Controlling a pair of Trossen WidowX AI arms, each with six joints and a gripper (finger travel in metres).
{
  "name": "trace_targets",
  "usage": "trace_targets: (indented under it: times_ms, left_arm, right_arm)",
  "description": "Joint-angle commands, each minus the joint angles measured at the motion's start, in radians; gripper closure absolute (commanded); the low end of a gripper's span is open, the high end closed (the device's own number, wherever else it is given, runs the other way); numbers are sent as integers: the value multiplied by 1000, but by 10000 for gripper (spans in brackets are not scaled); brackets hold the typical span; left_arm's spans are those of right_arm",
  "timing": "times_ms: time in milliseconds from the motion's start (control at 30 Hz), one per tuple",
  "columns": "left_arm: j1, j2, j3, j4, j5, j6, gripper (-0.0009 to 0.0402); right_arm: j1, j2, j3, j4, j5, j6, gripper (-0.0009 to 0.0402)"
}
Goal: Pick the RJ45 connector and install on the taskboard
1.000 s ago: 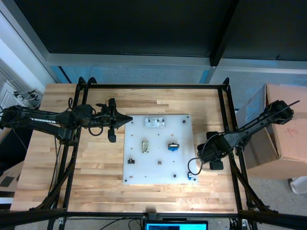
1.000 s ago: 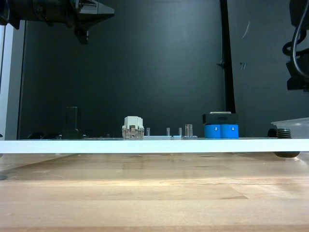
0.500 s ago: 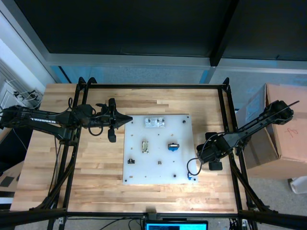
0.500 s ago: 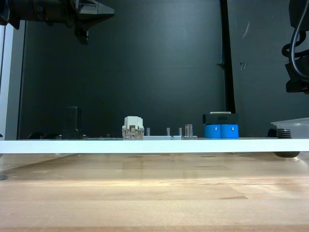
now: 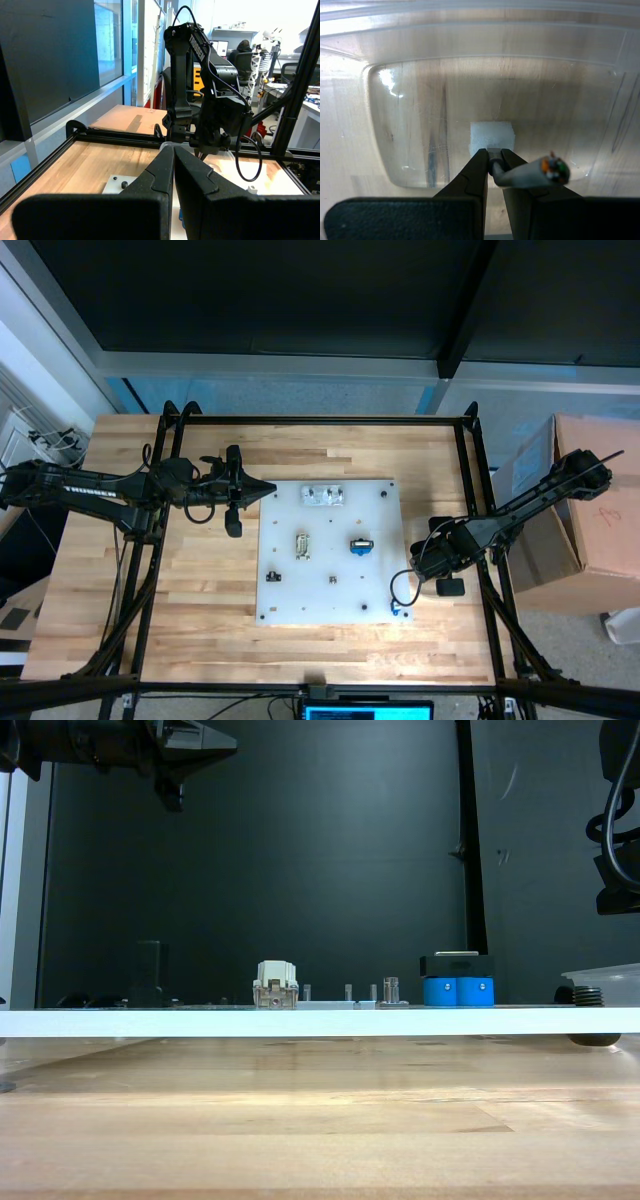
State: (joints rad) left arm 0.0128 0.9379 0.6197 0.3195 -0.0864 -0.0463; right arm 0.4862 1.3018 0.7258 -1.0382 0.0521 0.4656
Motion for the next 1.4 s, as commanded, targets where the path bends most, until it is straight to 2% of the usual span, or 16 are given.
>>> trace_targets:
  times_ms: [33,300,700,800,900,1033,1200,1400]
  left_arm:
    - [0,0,0,0,0,0,393]
    - [0,0,0,0,0,0,393]
    - [0,0,0,0,0,0,393]
    - [0,0,0,0,0,0,393]
    - [0,0,0,0,0,0,393]
    - [0,0,0,0,0,0,393]
    - [0,0,0,0,0,0,393]
    - [0,0,0,0,0,0,393]
  right_arm:
    - [0,0,0,0,1,1,389]
    - [0,-40,22,-19,0,6,391]
    - [3,-206,130,-80,12,20,393]
    - [5,-225,145,-80,36,26,393]
    - [23,-225,165,-77,44,31,393]
    - [87,-199,199,-59,115,79,393]
    - [164,-136,249,-35,167,142,393]
    - [224,-49,293,20,176,190,393]
